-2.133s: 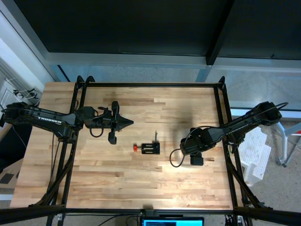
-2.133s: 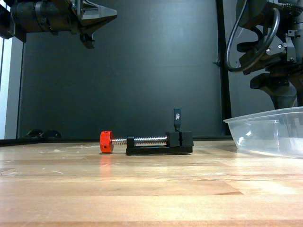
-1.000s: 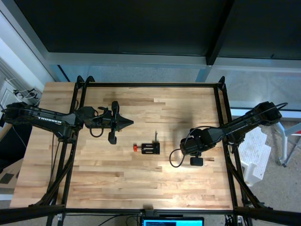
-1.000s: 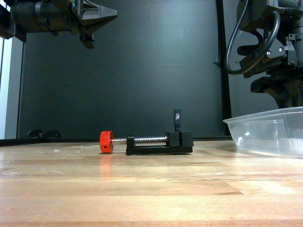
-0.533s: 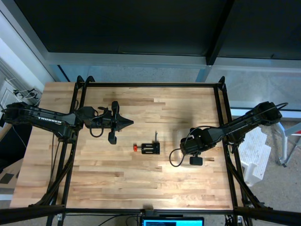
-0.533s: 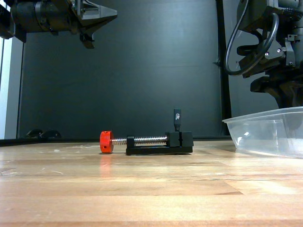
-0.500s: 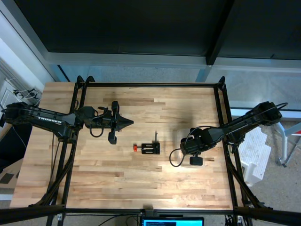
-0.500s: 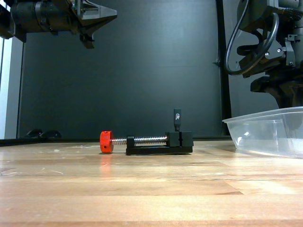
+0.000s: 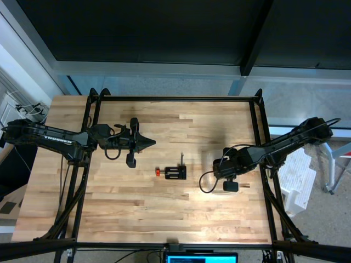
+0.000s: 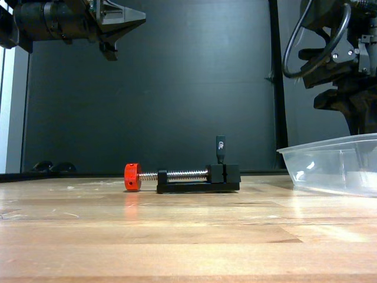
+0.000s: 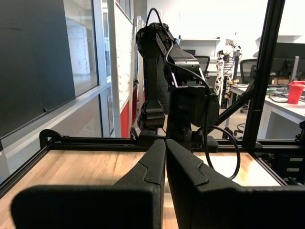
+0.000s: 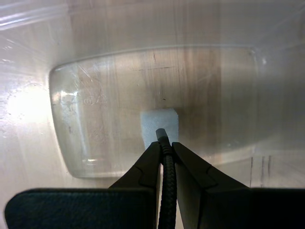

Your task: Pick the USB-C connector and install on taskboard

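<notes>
right gripper [image 12: 164, 144] clenched on USB-C connector [image 12: 162, 136], over white cube [image 12: 159, 120] in clear tray [image 12: 102, 90], left gripper [image 11: 165, 142] pinched together, empty, well left of taskboard [image 9: 175, 173]

Bright overhead light, mild glare

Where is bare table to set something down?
The table is bare along its near edge before the taskboard, and left of it under the raised left gripper. Crowded: the clear tray, where the right gripper holds the USB-C connector over a white cube.
</notes>
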You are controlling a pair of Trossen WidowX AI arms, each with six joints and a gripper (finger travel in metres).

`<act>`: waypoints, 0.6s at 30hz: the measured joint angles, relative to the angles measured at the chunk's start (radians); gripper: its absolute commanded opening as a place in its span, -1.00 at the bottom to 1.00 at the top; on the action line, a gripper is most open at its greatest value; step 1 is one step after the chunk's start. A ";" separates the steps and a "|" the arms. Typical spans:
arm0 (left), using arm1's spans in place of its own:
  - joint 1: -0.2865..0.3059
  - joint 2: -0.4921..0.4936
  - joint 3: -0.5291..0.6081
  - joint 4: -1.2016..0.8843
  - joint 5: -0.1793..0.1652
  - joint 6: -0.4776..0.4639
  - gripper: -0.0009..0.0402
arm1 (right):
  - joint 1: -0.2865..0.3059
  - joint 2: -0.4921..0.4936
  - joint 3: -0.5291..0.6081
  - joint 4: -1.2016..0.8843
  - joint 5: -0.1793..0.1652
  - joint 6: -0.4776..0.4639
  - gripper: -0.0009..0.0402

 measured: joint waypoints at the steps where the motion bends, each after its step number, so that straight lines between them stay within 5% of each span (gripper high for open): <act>1: 0.000 0.000 0.000 0.000 0.000 0.000 -0.96 | 0.000 -0.006 0.004 -0.007 0.000 0.001 -0.96; 18: 0.000 0.000 0.000 0.000 0.000 0.000 -0.96 | -0.020 -0.051 0.218 -0.201 0.000 0.062 -0.96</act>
